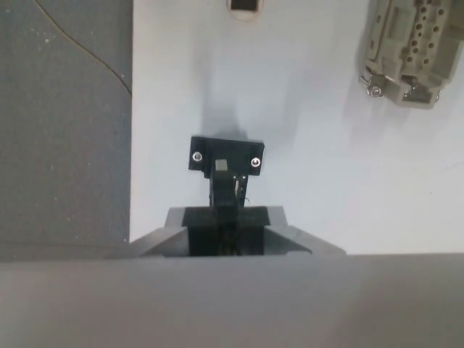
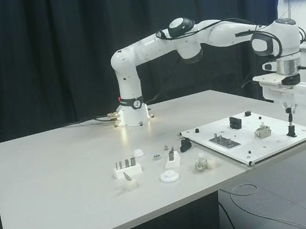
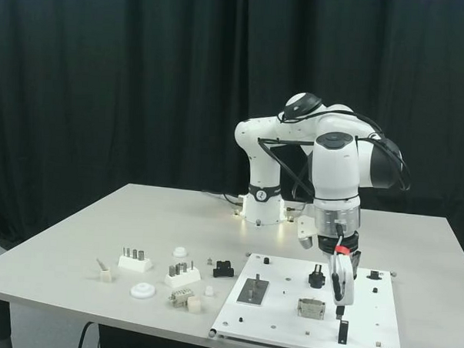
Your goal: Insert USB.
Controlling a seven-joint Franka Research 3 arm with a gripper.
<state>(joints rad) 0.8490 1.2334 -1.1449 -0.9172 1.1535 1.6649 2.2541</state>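
USB plug [image 1: 226, 192] hung gripped in the gripper [image 1: 226, 232], directly over a black socket [image 1: 226, 154] on the white board [image 2: 272, 142]. No writing was legible. Nearby lay a grey connector [image 1: 409, 51]; the board sat on the desk [image 2: 62, 162].

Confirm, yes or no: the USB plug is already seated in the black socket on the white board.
No: the hand hangs above the black socket, with a clear gap between them.

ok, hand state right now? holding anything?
One hand: closed, holding the black USB plug above the socket.
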